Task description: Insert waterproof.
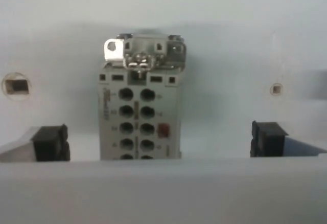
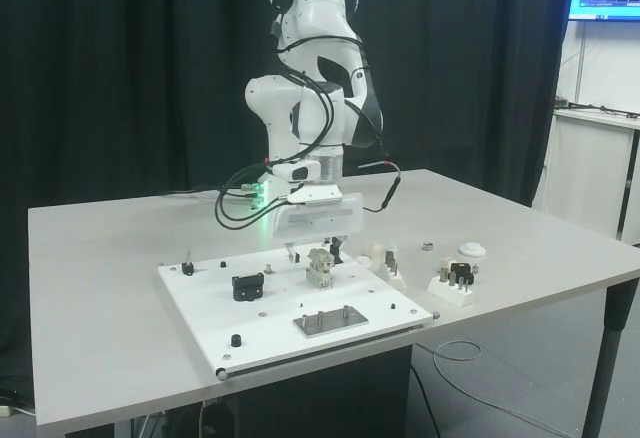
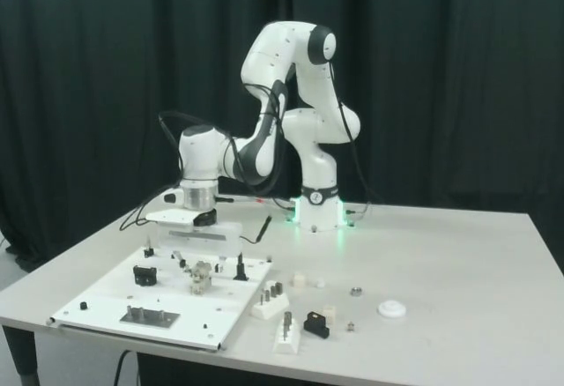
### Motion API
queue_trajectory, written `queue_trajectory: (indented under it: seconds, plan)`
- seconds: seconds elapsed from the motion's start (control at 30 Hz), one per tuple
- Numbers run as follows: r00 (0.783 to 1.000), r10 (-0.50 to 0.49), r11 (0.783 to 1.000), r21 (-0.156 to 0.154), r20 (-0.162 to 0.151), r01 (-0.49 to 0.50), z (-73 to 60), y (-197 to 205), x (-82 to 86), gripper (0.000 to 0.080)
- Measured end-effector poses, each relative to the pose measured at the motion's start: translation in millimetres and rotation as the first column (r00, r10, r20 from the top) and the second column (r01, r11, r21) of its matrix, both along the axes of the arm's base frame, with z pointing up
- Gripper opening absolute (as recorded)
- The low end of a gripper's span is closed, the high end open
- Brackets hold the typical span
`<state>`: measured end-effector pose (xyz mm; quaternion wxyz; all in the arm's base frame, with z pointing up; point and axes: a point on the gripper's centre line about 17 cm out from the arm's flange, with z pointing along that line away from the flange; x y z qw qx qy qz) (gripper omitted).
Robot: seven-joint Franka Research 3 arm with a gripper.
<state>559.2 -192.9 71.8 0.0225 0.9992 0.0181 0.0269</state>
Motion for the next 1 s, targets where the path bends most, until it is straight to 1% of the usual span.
queue_trajectory:
  seconds: [0.27, 0.57, 0.8, 1.0]
  plan:
    - [1.000, -0.028, 1.000, 0.005, 0.000, 0.028, 15.2, -6, 8.1, 0.0797]
    - [0.999, -0.040, 0.999, 0.011, -0.008, 0.040, 34.1, -15, 15.8, 0.0799]
    - [0.999, -0.052, 0.999, 0.012, -0.016, 0.053, 40.9, -23, 15.3, 0.0800]
    - [0.998, -0.058, 0.998, 0.011, -0.018, 0.058, 43.3, -27, 14.9, 0.0800]
